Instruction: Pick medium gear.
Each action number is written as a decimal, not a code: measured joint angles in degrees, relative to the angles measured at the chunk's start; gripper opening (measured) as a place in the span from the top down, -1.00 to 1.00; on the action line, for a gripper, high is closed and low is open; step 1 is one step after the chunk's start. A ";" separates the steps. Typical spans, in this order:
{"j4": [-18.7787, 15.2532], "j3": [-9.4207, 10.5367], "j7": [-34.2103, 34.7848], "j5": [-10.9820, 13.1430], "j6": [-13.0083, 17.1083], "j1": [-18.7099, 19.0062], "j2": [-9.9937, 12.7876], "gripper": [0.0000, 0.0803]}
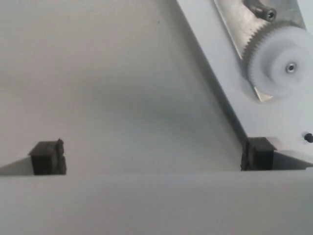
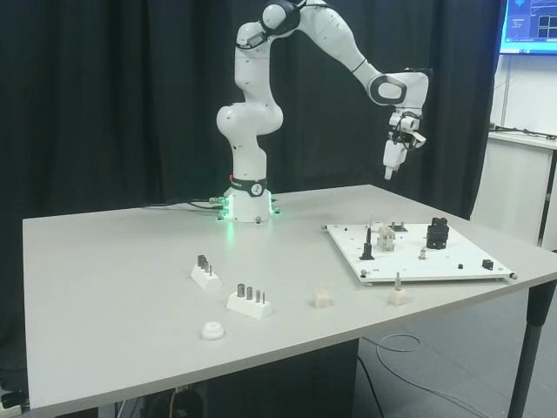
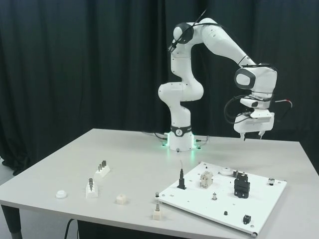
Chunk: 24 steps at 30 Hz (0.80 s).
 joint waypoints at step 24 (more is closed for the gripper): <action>-1.03 -0.01 -0.03 -2.45 1.34 -2.75 0.95 -0.99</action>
